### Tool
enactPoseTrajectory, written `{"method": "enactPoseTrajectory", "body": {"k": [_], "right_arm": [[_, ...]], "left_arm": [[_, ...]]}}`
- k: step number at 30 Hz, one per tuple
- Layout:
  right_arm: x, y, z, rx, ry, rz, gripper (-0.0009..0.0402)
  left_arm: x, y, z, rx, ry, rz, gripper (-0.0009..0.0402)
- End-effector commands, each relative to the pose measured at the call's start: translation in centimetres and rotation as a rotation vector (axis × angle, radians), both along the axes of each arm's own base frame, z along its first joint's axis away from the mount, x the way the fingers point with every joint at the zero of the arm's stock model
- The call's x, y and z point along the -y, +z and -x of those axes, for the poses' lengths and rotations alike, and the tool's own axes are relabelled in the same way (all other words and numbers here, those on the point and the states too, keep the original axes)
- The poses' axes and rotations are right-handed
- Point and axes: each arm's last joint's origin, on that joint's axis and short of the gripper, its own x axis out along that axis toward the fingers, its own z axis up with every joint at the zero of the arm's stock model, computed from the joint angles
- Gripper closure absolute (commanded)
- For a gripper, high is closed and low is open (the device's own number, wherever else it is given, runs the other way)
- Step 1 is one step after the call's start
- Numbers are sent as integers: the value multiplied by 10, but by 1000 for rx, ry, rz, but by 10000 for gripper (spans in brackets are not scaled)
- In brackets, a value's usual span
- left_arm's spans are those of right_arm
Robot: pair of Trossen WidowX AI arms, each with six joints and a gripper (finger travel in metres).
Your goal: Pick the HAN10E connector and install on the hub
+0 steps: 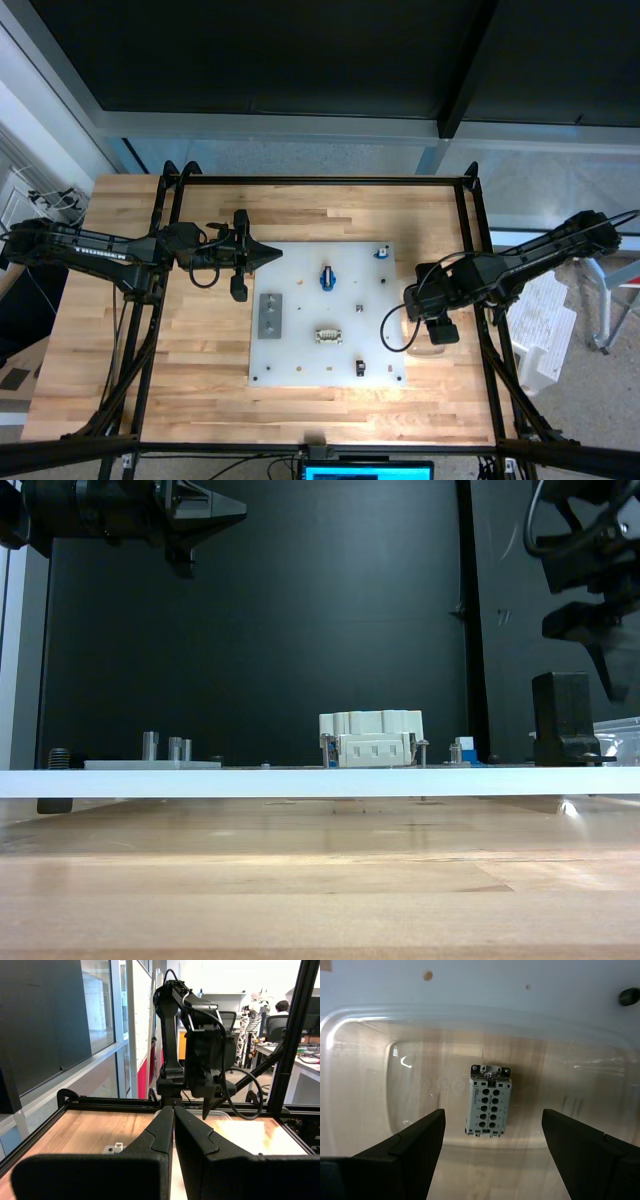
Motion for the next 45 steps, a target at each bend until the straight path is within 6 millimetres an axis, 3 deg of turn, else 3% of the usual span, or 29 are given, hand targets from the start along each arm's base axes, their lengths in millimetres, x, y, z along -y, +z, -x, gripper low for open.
{"method": "enactPoseTrajectory", "body": {"k": [1,18,37,45], "right_arm": [[-1,-7,-1,-11,-12,2,118],[0,-45,5,-2,-75,-13,118],[1,-56,8,10,-92,-20,119],[1,-56,8,15,-89,-21,171]], "left_arm": [[0,0,0,0,0,0,392],[0,0,0,0,0,0,392],[0,0,0,0,0,0,392],[0,0,0,0,0,0,392]]}}
